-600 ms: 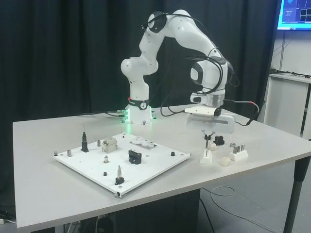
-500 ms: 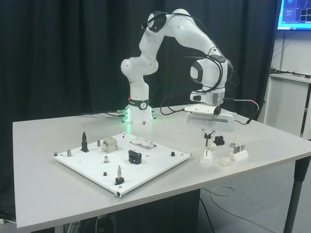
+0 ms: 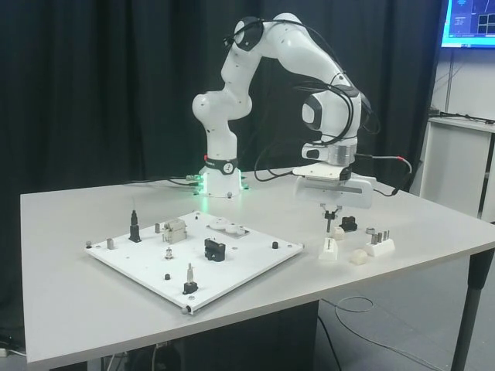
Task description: Insert square peg 2.
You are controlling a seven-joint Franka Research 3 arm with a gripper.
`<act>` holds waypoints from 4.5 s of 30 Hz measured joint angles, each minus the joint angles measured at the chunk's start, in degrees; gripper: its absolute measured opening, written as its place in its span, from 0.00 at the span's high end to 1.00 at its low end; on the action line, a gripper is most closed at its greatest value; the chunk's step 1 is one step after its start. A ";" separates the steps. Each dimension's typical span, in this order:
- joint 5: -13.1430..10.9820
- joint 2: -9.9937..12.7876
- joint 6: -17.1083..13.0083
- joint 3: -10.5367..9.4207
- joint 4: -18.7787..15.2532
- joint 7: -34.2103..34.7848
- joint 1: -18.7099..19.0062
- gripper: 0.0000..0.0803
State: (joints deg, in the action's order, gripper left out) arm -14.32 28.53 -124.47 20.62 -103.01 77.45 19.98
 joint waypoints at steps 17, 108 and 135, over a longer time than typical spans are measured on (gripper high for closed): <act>0.00 0.01 -0.26 0.00 0.00 0.00 0.00 0.91; 7.77 -5.48 -2.70 3.78 0.15 -8.53 -23.54 0.91; 1.56 4.29 -2.52 5.00 7.78 -16.65 -27.51 0.91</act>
State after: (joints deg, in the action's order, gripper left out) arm -12.77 32.82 -126.99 25.62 -95.23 60.80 -7.53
